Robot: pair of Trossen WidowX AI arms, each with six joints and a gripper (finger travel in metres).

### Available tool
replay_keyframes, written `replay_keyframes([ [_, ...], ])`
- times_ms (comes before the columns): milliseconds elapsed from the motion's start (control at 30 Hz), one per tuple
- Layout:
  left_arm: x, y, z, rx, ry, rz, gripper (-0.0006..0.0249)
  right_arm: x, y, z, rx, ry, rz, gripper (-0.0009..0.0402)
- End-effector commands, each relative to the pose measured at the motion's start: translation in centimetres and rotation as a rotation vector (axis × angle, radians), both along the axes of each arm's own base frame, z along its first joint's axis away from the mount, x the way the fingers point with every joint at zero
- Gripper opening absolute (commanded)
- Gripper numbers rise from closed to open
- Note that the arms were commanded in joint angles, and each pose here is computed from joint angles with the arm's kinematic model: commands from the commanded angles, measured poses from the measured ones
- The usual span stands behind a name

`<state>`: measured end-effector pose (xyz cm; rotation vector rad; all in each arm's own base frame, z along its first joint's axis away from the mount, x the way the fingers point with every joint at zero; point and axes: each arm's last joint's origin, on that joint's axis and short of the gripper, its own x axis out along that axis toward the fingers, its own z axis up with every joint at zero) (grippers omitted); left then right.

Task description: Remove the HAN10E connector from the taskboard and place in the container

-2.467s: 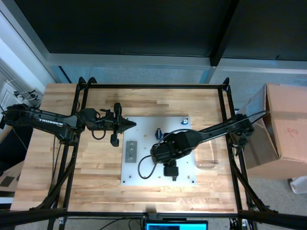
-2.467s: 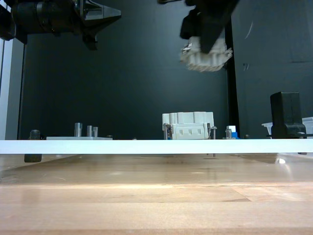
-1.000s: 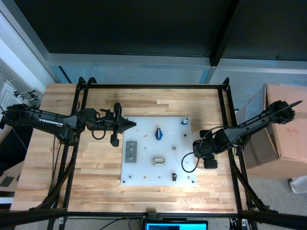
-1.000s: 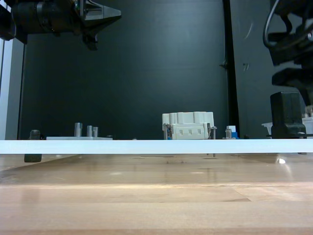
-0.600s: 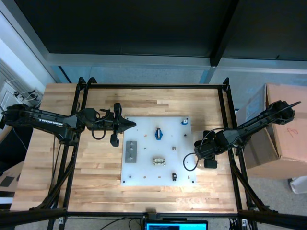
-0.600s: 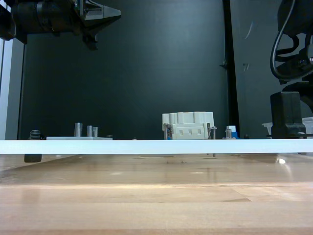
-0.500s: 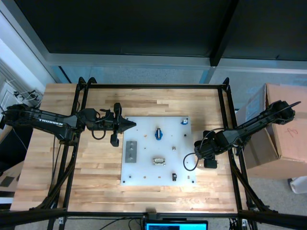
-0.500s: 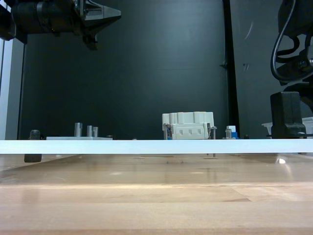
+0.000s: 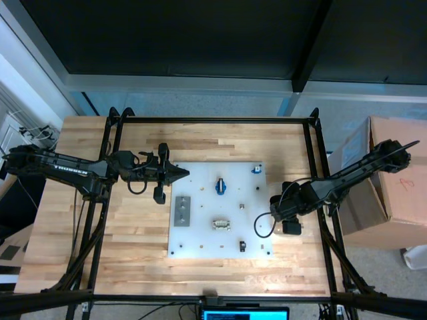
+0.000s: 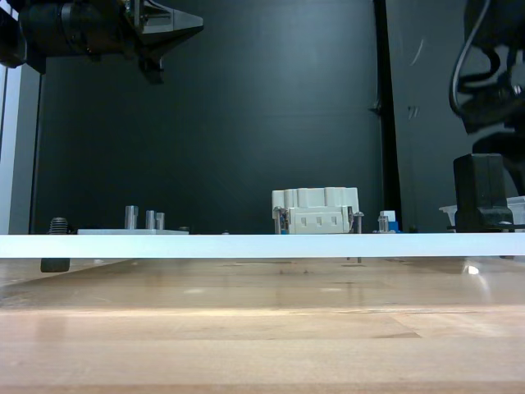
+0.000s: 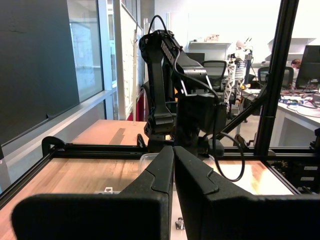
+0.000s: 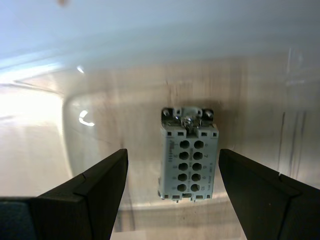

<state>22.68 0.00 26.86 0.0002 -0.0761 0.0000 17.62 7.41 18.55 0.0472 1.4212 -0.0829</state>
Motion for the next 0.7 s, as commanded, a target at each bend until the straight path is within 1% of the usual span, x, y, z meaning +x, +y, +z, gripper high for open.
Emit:
replay_keyframes([
  [33,0.0,0.0,0.0,0.0,0.0,0.0,0.0,0.3,-0.2,1.2,0.017,-0.044,-0.01,0.0259],
  [233,0.0,0.0,0.0,0.0,0.0,0.0,0.0,0.9,-1.3,4.0,0.044,-0.157,-0.033,0.0259],
  [300,0.0,0.0,0.0,0.0,0.0,0.0,0.0,1.2,-2.1,5.0,0.028,-0.208,-0.052,0.0259],
  [400,0.0,0.0,0.0,0.0,0.0,0.0,0.0,1.7,-3.1,6.5,0.025,-0.306,-0.053,0.0257],
  [600,0.0,0.0,0.0,0.0,0.0,0.0,0.0,3.0,-4.1,8.9,0.029,-0.562,-0.02,0.0224],
  [700,0.0,0.0,0.0,0.0,0.0,0.0,0.0,3.6,-4.1,9.8,0.013,-0.69,-0.004,0.0201],
])
